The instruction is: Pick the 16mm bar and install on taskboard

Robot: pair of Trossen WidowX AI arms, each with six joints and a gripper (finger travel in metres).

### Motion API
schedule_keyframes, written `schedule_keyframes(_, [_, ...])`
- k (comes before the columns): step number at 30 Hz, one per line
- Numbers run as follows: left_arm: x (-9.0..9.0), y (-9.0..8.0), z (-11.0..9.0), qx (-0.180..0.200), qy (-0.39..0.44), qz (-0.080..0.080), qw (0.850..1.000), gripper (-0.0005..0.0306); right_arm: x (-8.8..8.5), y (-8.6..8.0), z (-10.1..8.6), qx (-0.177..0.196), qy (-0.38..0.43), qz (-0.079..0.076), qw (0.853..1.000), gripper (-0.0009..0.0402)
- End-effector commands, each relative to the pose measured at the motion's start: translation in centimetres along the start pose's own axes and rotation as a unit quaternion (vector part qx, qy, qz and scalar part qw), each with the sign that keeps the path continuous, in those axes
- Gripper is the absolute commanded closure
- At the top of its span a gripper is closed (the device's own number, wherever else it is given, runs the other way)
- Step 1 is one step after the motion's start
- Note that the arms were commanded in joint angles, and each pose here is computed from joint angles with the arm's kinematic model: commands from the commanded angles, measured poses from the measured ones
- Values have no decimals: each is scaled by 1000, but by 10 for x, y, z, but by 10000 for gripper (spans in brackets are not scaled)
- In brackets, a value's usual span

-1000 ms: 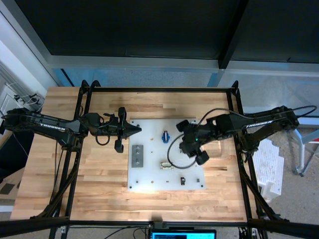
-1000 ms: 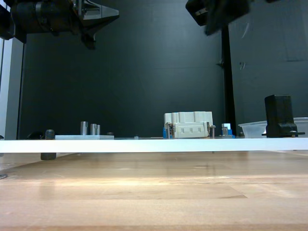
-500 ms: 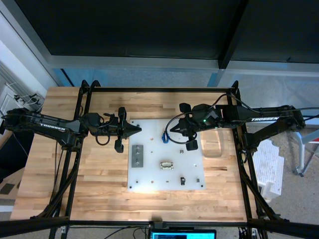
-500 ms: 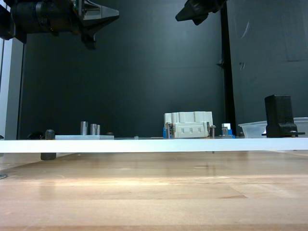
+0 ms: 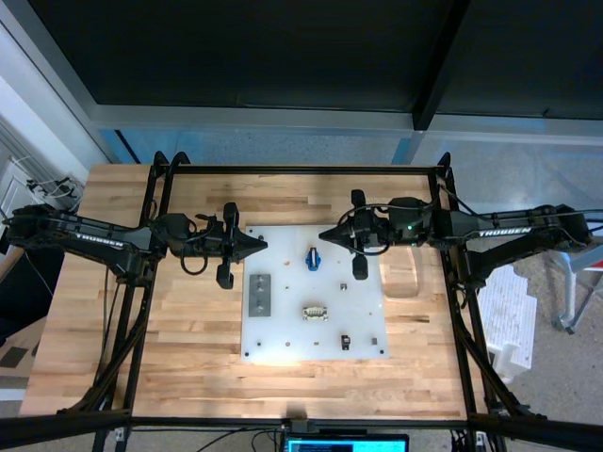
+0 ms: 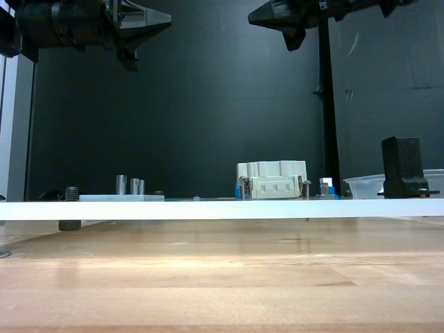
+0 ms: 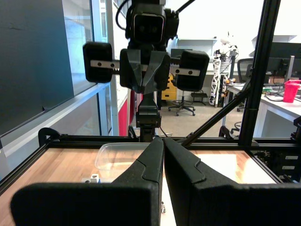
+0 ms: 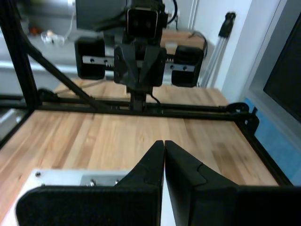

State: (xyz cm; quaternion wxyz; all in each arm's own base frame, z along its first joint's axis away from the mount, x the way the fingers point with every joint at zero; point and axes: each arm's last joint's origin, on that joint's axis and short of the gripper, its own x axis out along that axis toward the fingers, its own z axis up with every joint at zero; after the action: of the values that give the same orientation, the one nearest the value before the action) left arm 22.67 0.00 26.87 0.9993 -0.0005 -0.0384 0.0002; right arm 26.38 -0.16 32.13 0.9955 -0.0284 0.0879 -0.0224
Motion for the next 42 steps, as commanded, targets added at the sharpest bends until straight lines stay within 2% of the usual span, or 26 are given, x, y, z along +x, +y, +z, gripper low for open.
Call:
schedule_keyframes(1, [0, 0, 0, 0, 0, 0, 1000, 300, -1, 0, -9, 15, -24, -2, 1000, 394])
schedule_keyframes(6, [0, 0, 0, 0, 0, 0, 1000, 300, -2, 1, -15, 42, -63, 1, 997, 394])
schedule_keyframes(9, [0, 0, 0, 0, 0, 0, 1000, 300, -2, 2, -17, 53, -86, 13, 995, 394])
schedule_keyframes(25, [0, 0, 0, 0, 0, 0, 1000, 300, -4, 3, -34, 55, -105, 14, 993, 394])
schedule_keyframes(29, [0, 0, 0, 0, 0, 0, 1000, 300, -5, 4, -36, 53, -104, 16, 993, 394])
schedule_keyframes(32, [0, 0, 0, 0, 0, 0, 1000, 300, -7, 5, -35, 53, -106, 24, 993, 394])
schedule_keyframes(42, [0, 0, 0, 0, 0, 0, 1000, 300, -9, 6, -39, 53, -108, 26, 992, 394])
